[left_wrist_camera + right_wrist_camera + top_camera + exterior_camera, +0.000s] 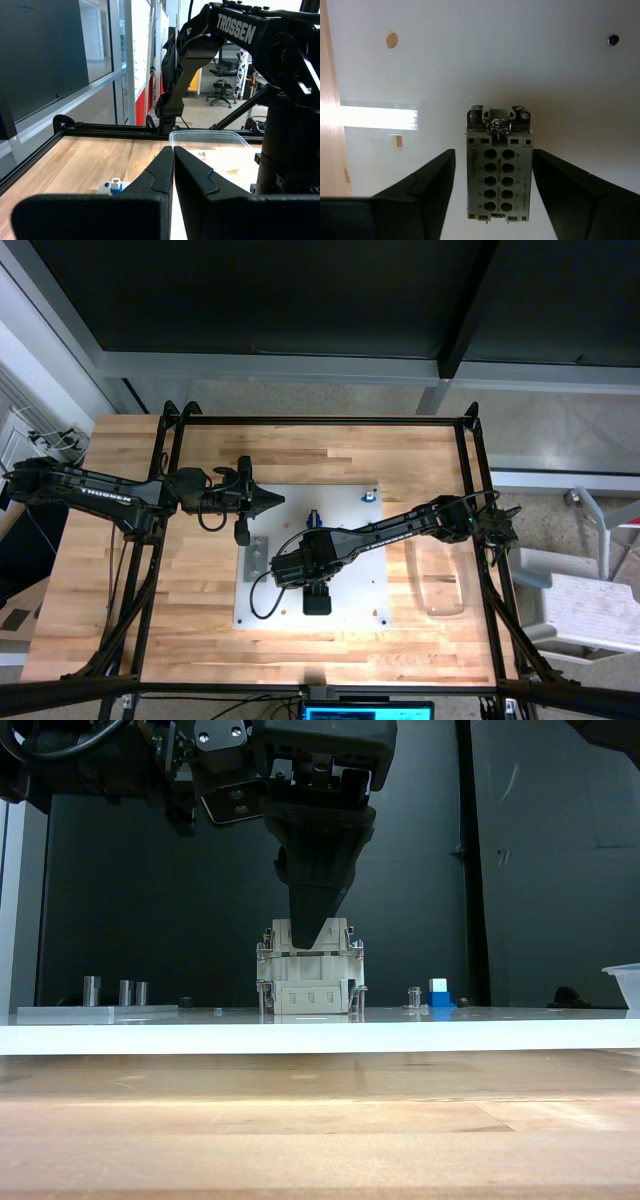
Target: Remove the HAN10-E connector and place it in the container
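Straddling the HAN10-E connector (496,175), the right gripper (493,152) has its fingers spread, one on each side, with gaps showing. The connector stands upright on the white board (350,540). The clear container (440,612) lies just right of the board. The left gripper (173,160), fingers pressed together, hovers over the board's far-left edge.

The HAN10-E connector (498,170) is grey-beige, the board (470,60) white, the counter (90,580) light wood, the container (440,585) clear; left claw (173,150) and right claw (493,152) are black.
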Tool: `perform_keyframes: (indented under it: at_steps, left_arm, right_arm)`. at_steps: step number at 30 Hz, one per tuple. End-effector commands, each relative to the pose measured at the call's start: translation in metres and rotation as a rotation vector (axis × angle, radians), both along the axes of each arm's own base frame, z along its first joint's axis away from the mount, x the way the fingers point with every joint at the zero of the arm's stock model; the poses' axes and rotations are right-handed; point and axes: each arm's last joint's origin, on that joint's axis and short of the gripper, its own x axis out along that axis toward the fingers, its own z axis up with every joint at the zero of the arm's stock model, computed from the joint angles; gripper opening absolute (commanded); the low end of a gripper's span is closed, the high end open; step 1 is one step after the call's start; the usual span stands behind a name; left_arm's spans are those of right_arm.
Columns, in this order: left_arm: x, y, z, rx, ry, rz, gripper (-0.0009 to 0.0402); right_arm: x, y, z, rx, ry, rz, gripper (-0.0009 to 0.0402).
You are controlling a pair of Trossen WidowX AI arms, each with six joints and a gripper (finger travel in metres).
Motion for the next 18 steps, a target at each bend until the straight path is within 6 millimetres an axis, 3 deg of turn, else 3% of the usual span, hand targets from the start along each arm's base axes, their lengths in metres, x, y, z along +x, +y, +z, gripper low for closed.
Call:
perform_keyframes:
  at_steps: [1,18]
  left_arm:
    - [0.0001,0.0,0.0001,0.0,0.0,0.0,0.0]
    - [0.0001,0.0,0.0001,0.0,0.0,0.0,0.0]
  right_arm:
    - [-0.0001,-0.0009,-0.0009,-0.002,0.003,0.003,0.0172]
    - [-0.0001,-0.0026,-0.0007,-0.006,0.005,0.016,0.0048]
